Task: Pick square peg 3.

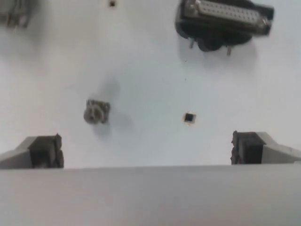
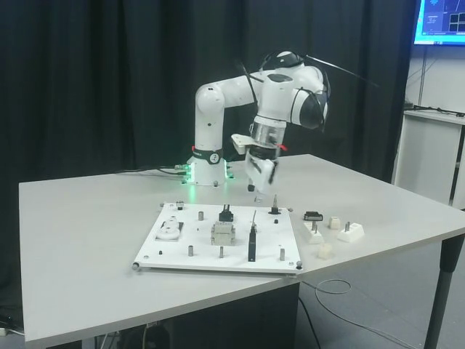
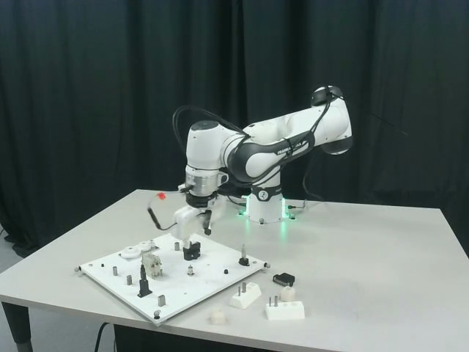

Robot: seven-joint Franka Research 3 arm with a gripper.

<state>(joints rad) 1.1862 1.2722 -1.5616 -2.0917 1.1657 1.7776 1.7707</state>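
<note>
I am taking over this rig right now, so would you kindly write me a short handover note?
Gripper: jaws open, holding nothing, hovering above the white board.
Things: the board lies on the grey table with its small parts standing on it. In the wrist view a small square-based peg sits below the jaws; whether it is square peg 3 I cannot tell. A black connector lies further off.
Done: nothing grasped.
Left: descend, close on the peg, lift.

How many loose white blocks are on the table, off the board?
4, all on the grey table beside the white board: two larger blocks, two small blocks. None looks hidden.
</note>
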